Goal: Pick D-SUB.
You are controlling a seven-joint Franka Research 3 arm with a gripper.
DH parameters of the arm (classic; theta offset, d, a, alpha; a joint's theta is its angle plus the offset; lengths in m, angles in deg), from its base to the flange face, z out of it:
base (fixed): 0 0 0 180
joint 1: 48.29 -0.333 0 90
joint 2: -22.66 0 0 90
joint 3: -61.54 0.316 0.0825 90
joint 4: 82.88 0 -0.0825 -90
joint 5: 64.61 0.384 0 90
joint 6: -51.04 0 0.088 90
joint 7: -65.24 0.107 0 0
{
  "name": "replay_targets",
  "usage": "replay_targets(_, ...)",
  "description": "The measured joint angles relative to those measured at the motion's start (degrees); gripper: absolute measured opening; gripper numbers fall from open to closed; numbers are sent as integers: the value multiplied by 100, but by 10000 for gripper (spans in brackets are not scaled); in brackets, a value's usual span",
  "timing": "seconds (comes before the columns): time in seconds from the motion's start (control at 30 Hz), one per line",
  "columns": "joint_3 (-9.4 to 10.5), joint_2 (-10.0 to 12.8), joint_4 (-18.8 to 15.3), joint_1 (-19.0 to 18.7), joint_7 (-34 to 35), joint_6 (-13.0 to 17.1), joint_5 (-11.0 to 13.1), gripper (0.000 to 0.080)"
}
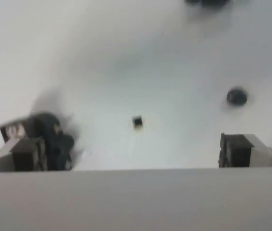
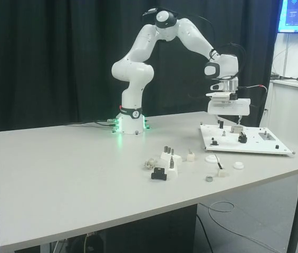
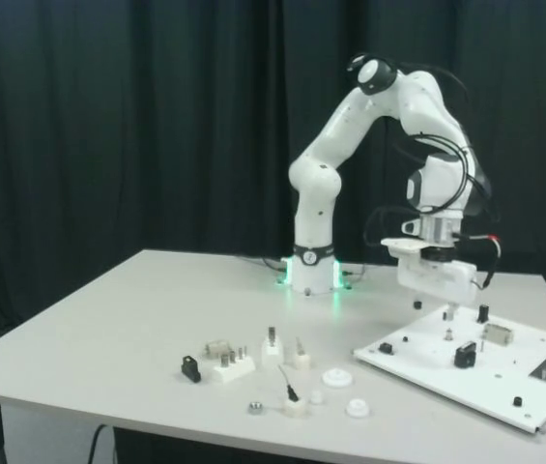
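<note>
A white board (image 2: 254, 143) (image 3: 504, 382) lies on the grey table at the arm's far side. On it stands a small grey metal connector (image 3: 497, 334) (image 2: 237, 128) that looks like the D-SUB, with a black part (image 3: 464, 355) (image 2: 242, 138) next to it. My gripper (image 1: 130, 151) (image 2: 228, 112) (image 3: 444, 295) hovers above the board, open wide, with nothing between its fingers. In the wrist view a grey and black part (image 1: 37, 132) sits just beside one fingertip (image 1: 25, 154), outside the gap.
The wrist view also shows a black knob (image 1: 236, 96) and a tiny black square (image 1: 137, 121) on the board. Loose small parts (image 2: 164, 163) (image 3: 229, 362) and white discs (image 2: 212, 158) (image 3: 336, 378) lie on the table near its front edge.
</note>
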Motion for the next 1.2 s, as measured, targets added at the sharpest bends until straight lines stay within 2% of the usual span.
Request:
replay_targets(0.23,-396,169,-5,9,-320,-215,-51,800)
replay_targets(0.5,-874,537,-9,29,-724,-572,-47,800)
replay_targets(0.7,-1157,769,-21,83,-1039,-791,-5,800)
replay_targets(0.97,-1408,951,-83,228,-1571,-911,151,800)
replay_targets(1.2,-1520,1007,-141,445,-2051,-916,260,800)
